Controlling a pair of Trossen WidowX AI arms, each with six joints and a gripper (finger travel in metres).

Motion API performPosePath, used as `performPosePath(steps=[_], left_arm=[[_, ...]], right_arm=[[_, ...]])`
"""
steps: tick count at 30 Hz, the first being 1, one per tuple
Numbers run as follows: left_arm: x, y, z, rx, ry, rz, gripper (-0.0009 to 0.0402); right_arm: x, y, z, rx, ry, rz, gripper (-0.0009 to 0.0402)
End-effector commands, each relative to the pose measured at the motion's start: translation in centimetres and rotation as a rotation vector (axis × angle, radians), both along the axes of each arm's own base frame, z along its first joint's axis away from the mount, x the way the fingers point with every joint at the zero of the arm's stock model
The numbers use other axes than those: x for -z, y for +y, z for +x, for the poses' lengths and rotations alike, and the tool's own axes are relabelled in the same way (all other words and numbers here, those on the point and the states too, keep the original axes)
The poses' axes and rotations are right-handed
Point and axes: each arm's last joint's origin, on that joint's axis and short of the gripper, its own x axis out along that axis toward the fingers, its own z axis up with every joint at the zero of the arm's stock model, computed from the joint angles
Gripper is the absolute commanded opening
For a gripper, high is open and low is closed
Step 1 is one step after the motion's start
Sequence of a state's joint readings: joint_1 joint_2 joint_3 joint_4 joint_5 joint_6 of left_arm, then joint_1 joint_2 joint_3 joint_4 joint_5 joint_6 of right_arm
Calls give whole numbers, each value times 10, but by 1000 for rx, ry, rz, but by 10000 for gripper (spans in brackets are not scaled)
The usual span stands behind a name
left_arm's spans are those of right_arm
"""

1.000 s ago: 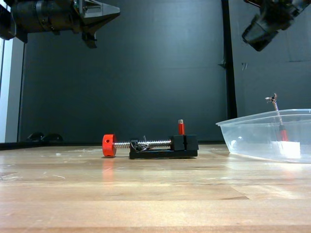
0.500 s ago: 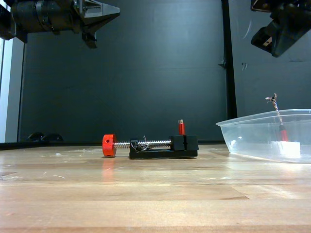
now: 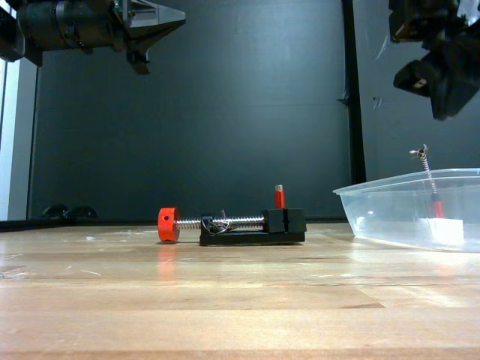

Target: Pick the RCA connector and install on taskboard

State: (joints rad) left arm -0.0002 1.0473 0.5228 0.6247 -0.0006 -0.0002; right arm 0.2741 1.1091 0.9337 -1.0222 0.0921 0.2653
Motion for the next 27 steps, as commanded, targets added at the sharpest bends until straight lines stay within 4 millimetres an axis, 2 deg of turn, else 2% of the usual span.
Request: performPosePath(steps=[1,6,11,27], left_arm=[[0,0,0,0,-1,0,0],[0,0,0,0,0,0,0],[0,0,0,0,-1,0,0],[0,0,0,0,0,0,0]], right_arm=[[10,0,-2,23,26,-11,106],[21,2,-2,45,19,3,151],[34,6,2,40,32,-4,179],[78,16,26,33,23,-2,188]])
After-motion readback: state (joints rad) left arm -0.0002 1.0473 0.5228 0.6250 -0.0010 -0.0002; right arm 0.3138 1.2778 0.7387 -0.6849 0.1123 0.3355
